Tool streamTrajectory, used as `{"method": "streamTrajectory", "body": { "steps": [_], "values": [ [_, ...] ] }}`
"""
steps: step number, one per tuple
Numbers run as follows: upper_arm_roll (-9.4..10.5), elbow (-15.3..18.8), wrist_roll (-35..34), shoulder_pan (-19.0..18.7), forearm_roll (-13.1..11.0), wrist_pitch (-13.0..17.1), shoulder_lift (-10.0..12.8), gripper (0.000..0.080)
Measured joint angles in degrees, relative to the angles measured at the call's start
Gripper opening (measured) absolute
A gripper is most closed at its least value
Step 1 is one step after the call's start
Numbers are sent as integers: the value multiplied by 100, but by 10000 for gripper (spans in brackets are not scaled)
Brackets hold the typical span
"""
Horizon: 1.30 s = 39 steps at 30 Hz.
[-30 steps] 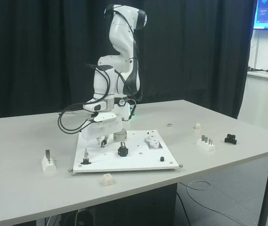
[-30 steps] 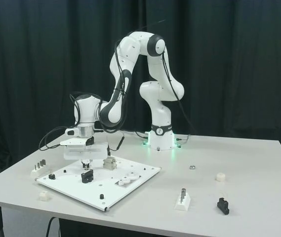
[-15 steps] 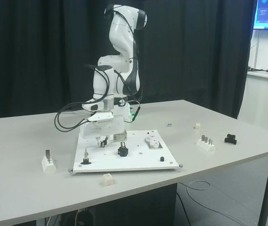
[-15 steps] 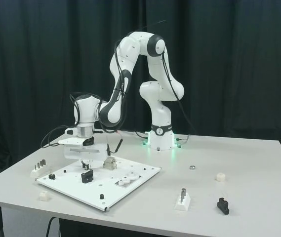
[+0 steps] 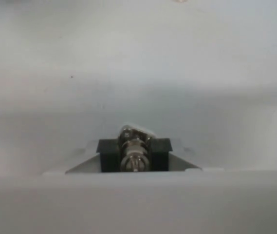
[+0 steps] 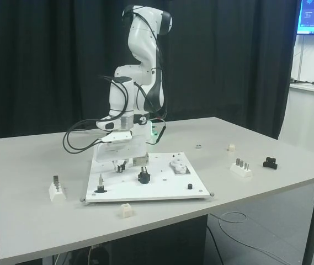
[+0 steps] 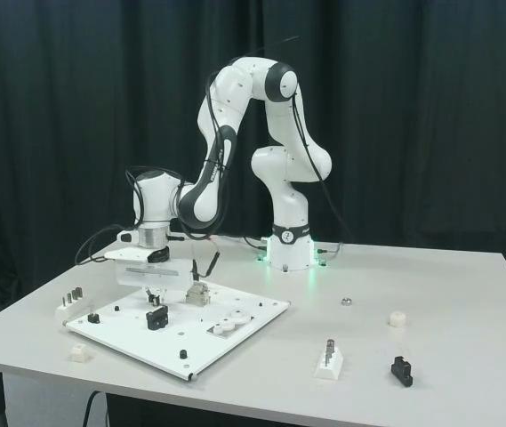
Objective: Insert BNC.
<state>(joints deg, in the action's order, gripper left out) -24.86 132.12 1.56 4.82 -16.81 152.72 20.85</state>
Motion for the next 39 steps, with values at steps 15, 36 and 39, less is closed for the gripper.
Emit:
{"method": "streamTrajectory", "body": {
  "steps": [15,36,39],
  "values": [
    [-10,0,16,-1,-6,0,1,120],
    [-13,-1,-1866,-5,-16,-7,2,120],
    [-14,-1,-2238,-5,-16,-8,2,120]
  ]
}}
